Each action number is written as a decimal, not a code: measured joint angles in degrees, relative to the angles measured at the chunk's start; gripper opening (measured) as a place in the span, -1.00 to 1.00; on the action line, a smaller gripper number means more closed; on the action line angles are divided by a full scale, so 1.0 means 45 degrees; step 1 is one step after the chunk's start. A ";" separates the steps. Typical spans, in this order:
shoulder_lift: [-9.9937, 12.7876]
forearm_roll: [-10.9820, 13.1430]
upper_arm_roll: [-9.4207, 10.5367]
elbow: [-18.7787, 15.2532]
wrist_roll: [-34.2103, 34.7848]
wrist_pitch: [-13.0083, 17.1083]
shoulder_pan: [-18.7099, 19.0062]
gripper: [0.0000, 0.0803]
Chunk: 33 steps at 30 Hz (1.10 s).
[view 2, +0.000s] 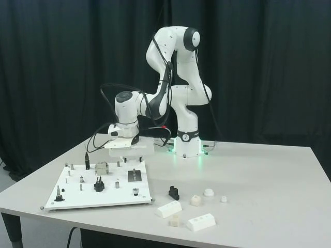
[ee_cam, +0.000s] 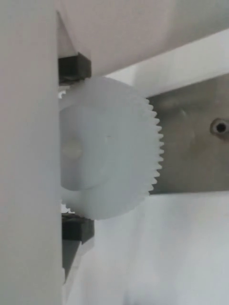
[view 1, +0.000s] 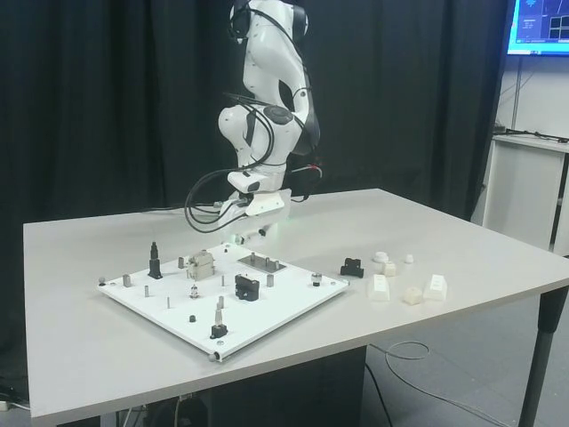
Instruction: Place large gear.
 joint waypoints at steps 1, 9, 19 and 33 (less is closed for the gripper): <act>-0.0012 0.0051 0.0013 -0.0003 0.0028 -0.0037 0.0017 0.48; -0.0079 0.0691 0.0151 -0.0018 0.0095 -0.0328 0.0317 0.48; -0.0098 0.1551 0.0366 -0.0070 0.0340 -0.0555 0.1189 0.48; -0.0097 0.1659 0.1312 -0.0320 0.2470 -0.0471 0.2254 0.48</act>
